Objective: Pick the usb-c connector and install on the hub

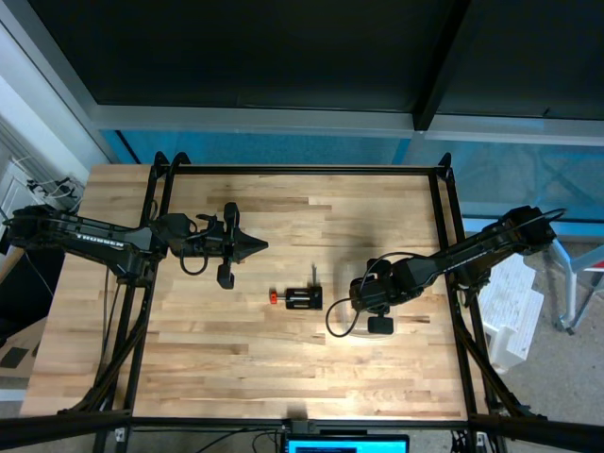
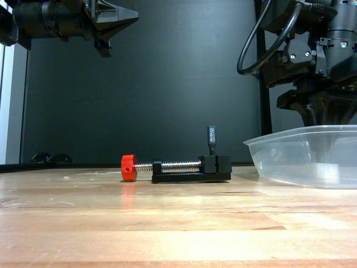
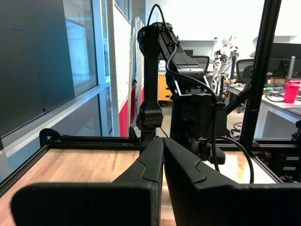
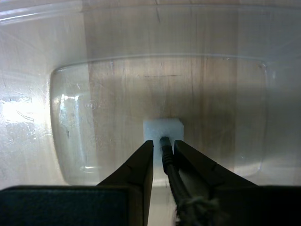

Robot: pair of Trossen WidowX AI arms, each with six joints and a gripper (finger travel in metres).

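The usb-c connector has a white head on a black cable and lies on the floor of a clear plastic tub. My right gripper reaches down into the tub and is shut on the black cable just behind the white head. From above, the right gripper is right of a small black vise with a red knob. The vise holds a small dark hub piece standing upright. My left gripper hovers high over the table's left half, shut and holding nothing, with its fingertips pointing toward the right arm.
The tub's clear walls surround the right gripper on all sides. A black metal frame borders the wooden table. A loop of the right arm's cable hangs beside the vise.
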